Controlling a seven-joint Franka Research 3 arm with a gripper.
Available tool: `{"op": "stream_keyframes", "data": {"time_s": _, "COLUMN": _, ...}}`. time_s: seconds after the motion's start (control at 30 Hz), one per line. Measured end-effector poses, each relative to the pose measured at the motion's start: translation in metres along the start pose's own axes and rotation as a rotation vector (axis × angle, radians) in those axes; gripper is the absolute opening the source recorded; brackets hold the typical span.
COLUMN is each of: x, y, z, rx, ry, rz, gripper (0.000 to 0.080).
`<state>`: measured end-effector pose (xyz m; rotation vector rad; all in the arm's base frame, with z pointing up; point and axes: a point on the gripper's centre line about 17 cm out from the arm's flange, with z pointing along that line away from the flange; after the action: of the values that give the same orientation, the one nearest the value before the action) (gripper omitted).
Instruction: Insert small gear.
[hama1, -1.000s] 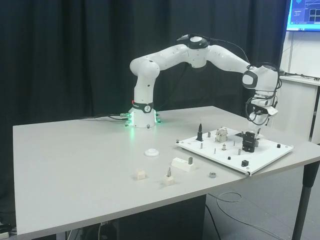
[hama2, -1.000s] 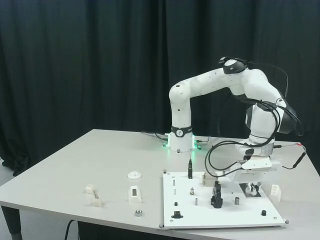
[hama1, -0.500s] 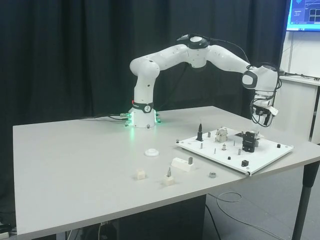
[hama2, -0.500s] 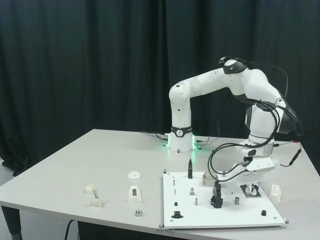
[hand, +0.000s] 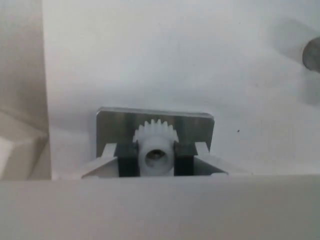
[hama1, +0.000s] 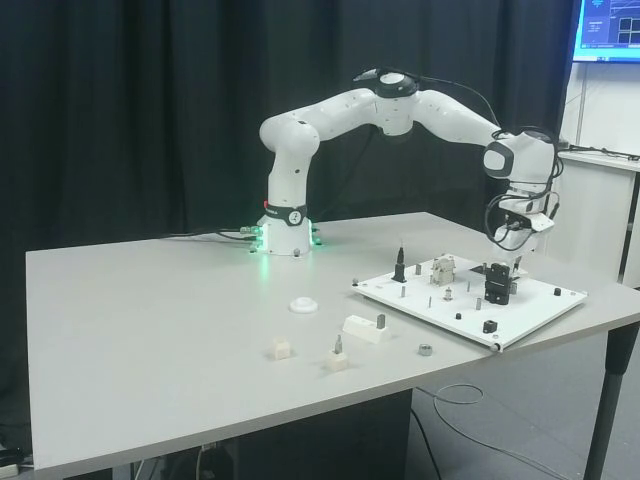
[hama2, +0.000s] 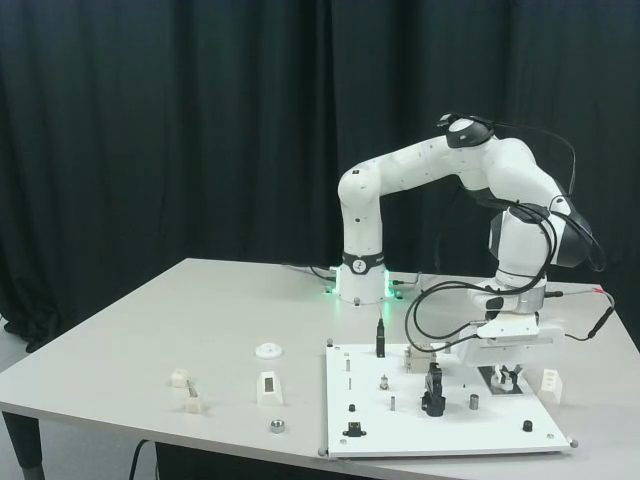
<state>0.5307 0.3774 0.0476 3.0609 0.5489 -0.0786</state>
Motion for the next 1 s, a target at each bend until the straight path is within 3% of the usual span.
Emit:
{"op": "stream_keyframes", "data": {"time_s": 0.67, "x": 0.001, "y": -0.002, "z": -0.002, "rx": 0.022, "ry": 0.005, "rz": 0.067, "gripper": 0.0141}}
{"op": "stream_keyframes", "data": {"time_s": 0.7, "x": 0.001, "y": -0.002, "z": -0.003, "rx": 0.024, "ry": 0.005, "rz": 0.068, "gripper": 0.0311}}
{"op": "stream_keyframes", "data": {"time_s": 0.97, "x": 0.0, "y": 0.004, "z": -0.015, "rx": 0.028, "ry": -0.002, "rz": 0.081, "gripper": 0.0311}}
{"op": "stream_keyframes", "data": {"time_s": 1.0, "x": 0.0, "y": 0.006, "z": -0.016, "rx": 0.028, "ry": -0.003, "rz": 0.086, "gripper": 0.076}}
